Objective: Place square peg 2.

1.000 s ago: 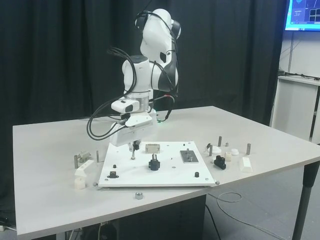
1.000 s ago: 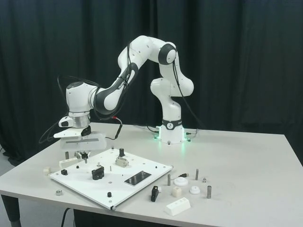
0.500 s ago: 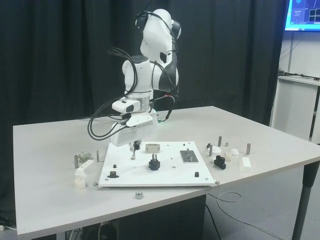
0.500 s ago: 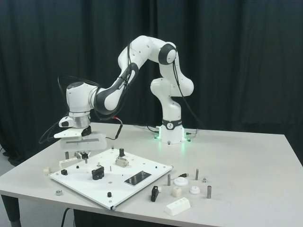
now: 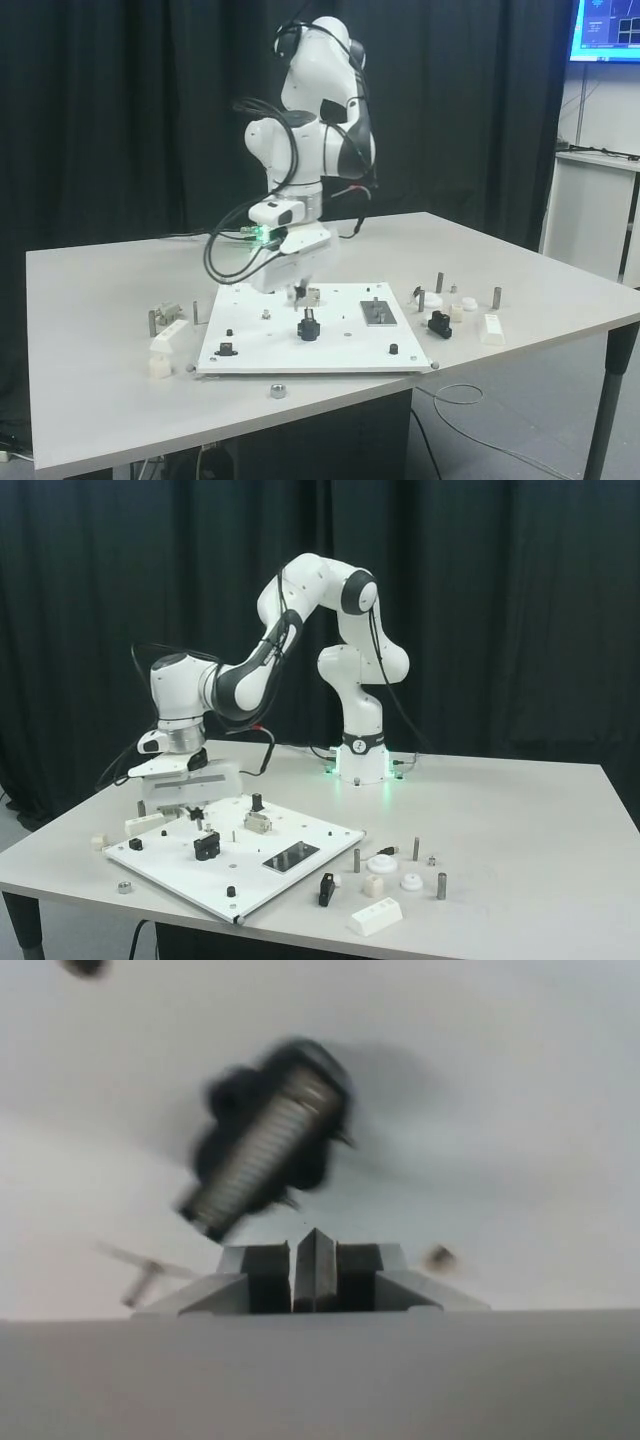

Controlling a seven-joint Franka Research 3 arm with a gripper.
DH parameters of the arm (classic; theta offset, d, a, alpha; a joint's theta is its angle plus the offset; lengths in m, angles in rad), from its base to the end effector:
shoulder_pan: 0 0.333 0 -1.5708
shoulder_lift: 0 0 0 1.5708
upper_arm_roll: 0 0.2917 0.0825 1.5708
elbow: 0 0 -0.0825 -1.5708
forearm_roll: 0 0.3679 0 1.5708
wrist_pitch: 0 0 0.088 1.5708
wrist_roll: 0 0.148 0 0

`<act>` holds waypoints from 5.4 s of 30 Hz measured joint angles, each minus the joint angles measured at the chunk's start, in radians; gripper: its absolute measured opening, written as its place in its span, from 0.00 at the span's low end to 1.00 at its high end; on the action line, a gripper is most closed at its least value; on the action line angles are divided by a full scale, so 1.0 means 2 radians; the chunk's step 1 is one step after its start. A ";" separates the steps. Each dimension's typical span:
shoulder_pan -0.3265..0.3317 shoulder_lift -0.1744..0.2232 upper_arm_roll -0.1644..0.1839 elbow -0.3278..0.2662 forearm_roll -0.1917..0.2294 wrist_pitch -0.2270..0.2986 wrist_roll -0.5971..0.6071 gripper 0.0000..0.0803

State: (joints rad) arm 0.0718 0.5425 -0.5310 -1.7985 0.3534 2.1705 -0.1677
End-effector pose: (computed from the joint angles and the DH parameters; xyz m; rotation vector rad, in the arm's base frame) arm 0.5668 -0.2403 0.2215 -3.0226 0.6965 0.1066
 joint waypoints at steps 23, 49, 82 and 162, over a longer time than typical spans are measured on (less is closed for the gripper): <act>0.095 -0.027 0.006 0.000 0.007 -0.007 0.095 0.12; 0.213 -0.027 0.020 -0.007 0.007 -0.006 0.203 0.12; 0.342 -0.049 0.039 -0.120 -0.044 0.069 0.383 0.12; 0.338 -0.047 0.074 -0.147 -0.046 0.150 0.413 0.72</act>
State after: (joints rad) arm 0.7479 0.4491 -0.3821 -2.0921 0.2612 2.4712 0.6575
